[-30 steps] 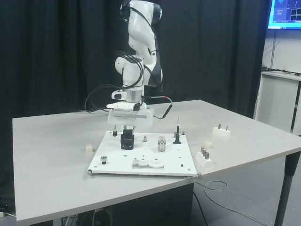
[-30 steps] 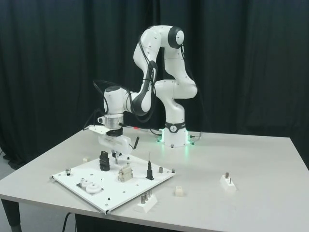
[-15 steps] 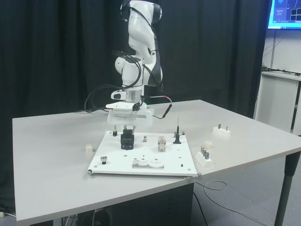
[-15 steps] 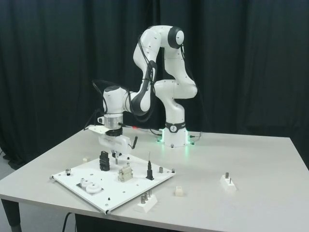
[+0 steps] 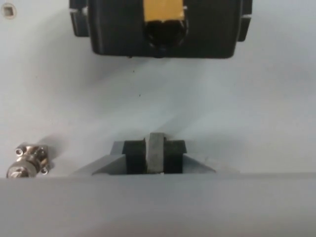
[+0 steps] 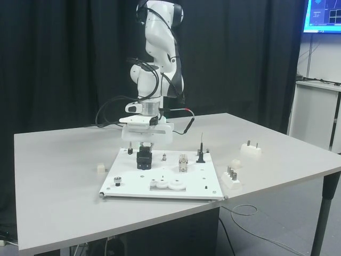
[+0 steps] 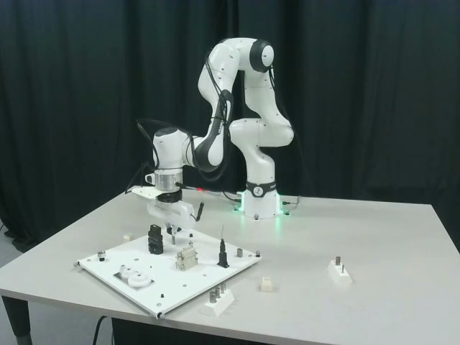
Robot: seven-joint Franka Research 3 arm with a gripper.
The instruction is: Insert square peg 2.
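Note:
My gripper (image 5: pixel 156 159) is shut on a small grey square peg (image 5: pixel 156 150), which stands upright between the black finger pads (image 5: pixel 133 157). It hangs just above the white assembly board (image 6: pixel 202 178), close beside a black block (image 5: pixel 160 27) that has a dark opening in its top. In the first room view the gripper (image 6: pixel 144 145) sits right behind and above that black block (image 6: pixel 144 159). In the second room view the gripper (image 7: pixel 172 228) hovers to the right of the block (image 7: pixel 154 239). The peg is too small to make out in either room view.
On the board are white gears (image 6: pixel 169 185), a small metal clamp part (image 6: pixel 183 162), a tall black pin stand (image 6: pixel 201 154) and a metal connector (image 5: pixel 27 162). Off the board lie a white peg holder (image 6: pixel 232 178), another white holder (image 6: pixel 250 149) and a small white cube (image 6: pixel 101 168).
The arm's wrist has risen very slightly over the board. The peg stays held between the fingers.

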